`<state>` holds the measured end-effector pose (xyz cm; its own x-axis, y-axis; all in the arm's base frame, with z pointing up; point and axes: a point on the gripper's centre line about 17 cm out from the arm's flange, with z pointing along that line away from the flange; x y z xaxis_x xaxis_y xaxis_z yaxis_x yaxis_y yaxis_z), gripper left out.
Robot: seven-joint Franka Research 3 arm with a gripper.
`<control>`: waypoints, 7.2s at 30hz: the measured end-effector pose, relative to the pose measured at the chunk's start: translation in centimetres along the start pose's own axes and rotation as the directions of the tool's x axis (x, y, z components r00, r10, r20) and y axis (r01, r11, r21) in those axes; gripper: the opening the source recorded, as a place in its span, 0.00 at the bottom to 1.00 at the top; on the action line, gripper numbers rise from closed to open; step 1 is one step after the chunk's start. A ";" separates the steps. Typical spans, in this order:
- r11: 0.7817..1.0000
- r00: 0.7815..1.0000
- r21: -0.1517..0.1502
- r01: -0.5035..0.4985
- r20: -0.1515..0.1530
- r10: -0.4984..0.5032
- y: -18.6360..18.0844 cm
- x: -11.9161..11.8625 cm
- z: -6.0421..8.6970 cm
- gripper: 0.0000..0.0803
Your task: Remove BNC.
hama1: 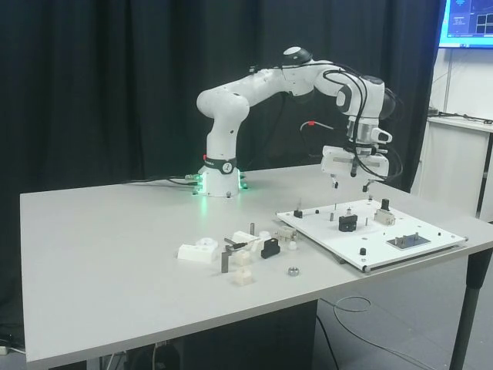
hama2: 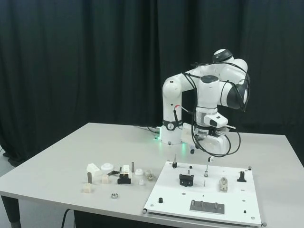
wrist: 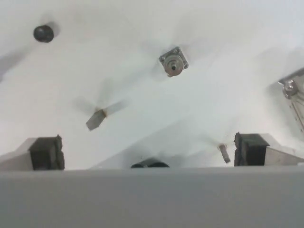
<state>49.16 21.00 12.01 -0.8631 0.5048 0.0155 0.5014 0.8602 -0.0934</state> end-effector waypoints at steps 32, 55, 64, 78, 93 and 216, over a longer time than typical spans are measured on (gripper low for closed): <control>0.741 0.740 0.020 -0.672 -0.025 0.672 -1.3 1.5 -4.6 1.00; 0.140 0.139 0.031 -0.990 -0.039 0.990 -1.0 1.2 -4.4 1.00; -0.230 -0.232 0.047 -0.972 -0.046 0.972 -0.6 1.2 -4.4 1.00; -0.858 -0.860 0.059 -0.510 -0.049 0.508 0.4 0.2 -4.0 1.00; -0.941 -0.947 0.103 0.323 0.045 -0.320 1.5 1.0 -3.0 1.00; -0.701 -0.705 0.078 0.709 0.053 -0.707 2.9 3.1 8.9 1.00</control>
<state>47.39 24.46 2.90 0.2505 -0.9681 0.0026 -0.9681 -0.2505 -0.0010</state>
